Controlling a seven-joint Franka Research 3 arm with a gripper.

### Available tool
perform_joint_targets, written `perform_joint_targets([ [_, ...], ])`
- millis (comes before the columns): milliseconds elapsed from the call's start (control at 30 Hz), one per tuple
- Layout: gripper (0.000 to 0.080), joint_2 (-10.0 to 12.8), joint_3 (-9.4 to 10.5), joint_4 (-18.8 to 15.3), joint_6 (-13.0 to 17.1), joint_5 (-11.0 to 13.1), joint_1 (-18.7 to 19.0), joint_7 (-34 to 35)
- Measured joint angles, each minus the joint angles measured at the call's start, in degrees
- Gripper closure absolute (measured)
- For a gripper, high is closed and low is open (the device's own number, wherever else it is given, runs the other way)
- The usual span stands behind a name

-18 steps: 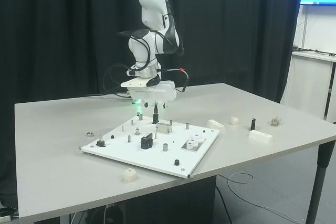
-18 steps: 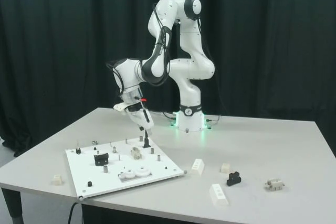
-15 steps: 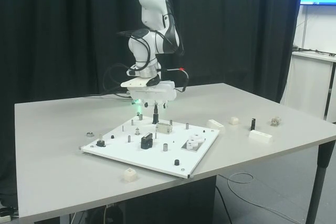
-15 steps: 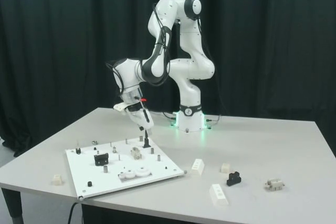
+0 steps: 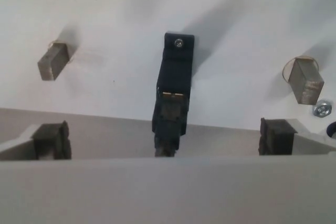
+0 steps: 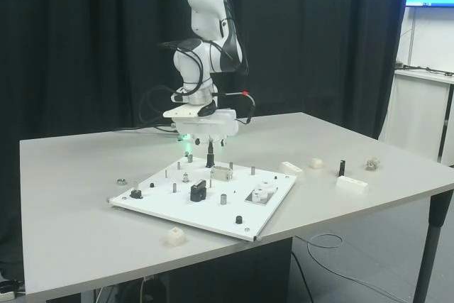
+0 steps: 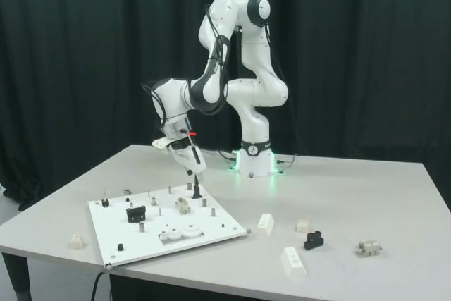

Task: Pick D-SUB.

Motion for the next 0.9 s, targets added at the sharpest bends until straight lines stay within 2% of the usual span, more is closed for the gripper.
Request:
perform_joint_targets([
  [567, 0.0003, -0.4, -0.05, 0.4, 0.2, -0.7, -0.3, 0.0],
  [900, 0.0003, -2.0, -0.05, 0.7, 0.3, -1.1, -0.7, 0.0],
])
